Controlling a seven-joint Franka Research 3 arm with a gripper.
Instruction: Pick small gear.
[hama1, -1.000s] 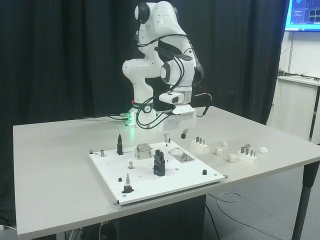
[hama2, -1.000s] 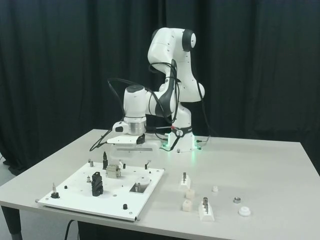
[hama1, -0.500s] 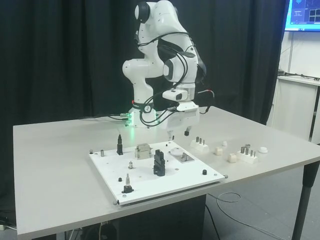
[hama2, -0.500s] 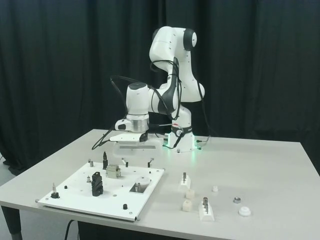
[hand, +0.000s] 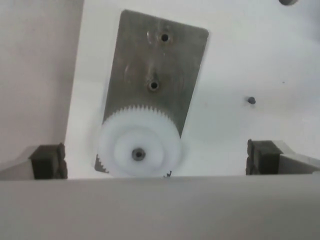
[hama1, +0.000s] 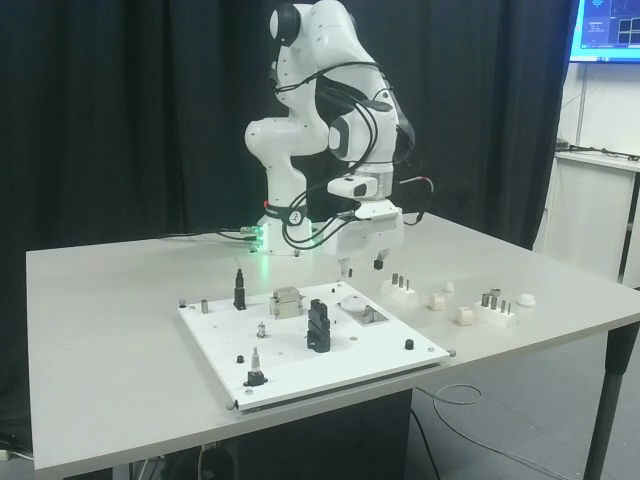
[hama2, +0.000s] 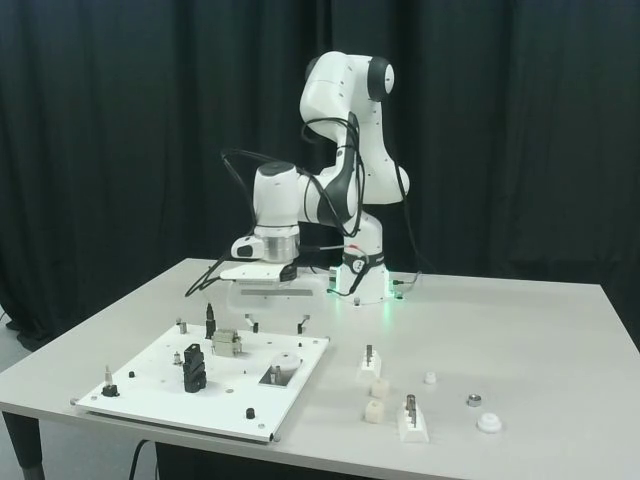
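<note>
The arm has carried its pincer (hama1: 361, 264) further along the back edge of the white board (hama1: 300, 360), toward the loose parts. Its fingers are spread wide, empty. A white gear (hand: 138, 150) sits on a peg at one end of a grey metal plate (hand: 161, 65) directly below the wrist, presumably fixed there for assembly. Smaller white pieces, one (hama2: 430, 378) possibly the small gear, lie on the grey counter (hama2: 540, 340) beside the board. Black curtains hang behind.
</note>
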